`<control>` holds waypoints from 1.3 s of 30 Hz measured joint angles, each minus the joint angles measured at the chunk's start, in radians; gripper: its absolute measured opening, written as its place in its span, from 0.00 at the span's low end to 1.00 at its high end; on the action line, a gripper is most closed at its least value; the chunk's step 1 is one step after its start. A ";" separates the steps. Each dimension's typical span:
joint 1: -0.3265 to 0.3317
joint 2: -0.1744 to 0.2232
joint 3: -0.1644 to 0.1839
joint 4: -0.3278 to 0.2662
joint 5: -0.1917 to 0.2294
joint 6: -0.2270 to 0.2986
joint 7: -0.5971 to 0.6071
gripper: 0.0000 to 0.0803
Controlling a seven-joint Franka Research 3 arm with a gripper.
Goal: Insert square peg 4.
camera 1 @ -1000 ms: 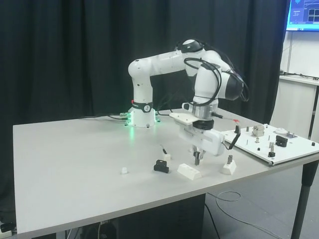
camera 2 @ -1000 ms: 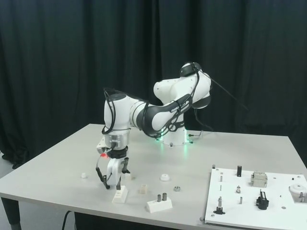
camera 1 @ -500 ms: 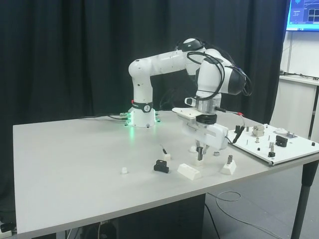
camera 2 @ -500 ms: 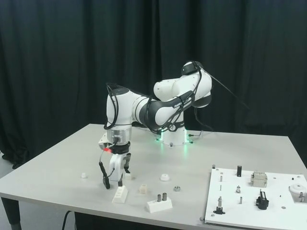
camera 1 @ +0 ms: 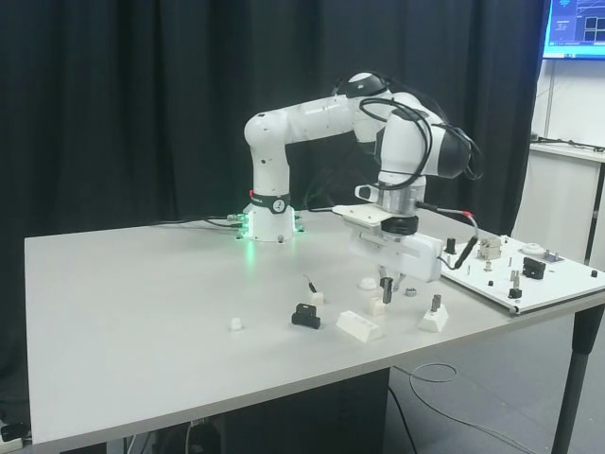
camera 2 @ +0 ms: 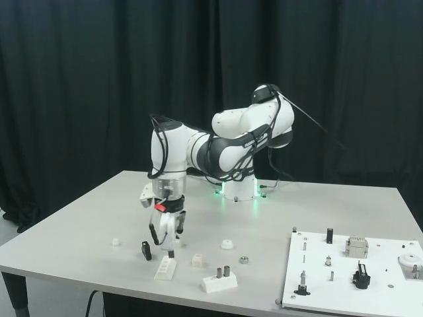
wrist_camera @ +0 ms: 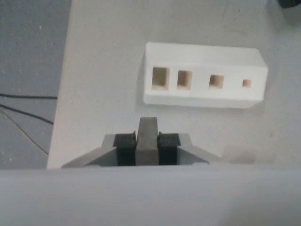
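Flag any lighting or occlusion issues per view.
Wrist view: even light on the white four-hole block, hole interiors shaded; the arm's own housing blanks the lower strip, and the claw grips the grey square peg in plain sight. First room view: lit screen glares in a corner, green glow at the white arm base.

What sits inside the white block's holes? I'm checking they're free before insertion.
All four square holes of the white block look empty; their bottoms are shadowed. The gripper holds the grey peg.

The arm has swung away from the counter's front edge, carrying the pincer [camera 1: 387, 287] and its grey peg [wrist_camera: 147, 141] off the white holed block [camera 1: 358, 325], now just behind it.
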 joint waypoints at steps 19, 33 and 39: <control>0.073 -0.022 -0.002 -0.012 0.026 -0.135 -0.287 0.12; 0.223 -0.031 -0.064 -0.082 0.027 -0.295 -0.583 0.12; 0.314 -0.042 -0.090 -0.134 0.027 -0.315 -0.677 0.12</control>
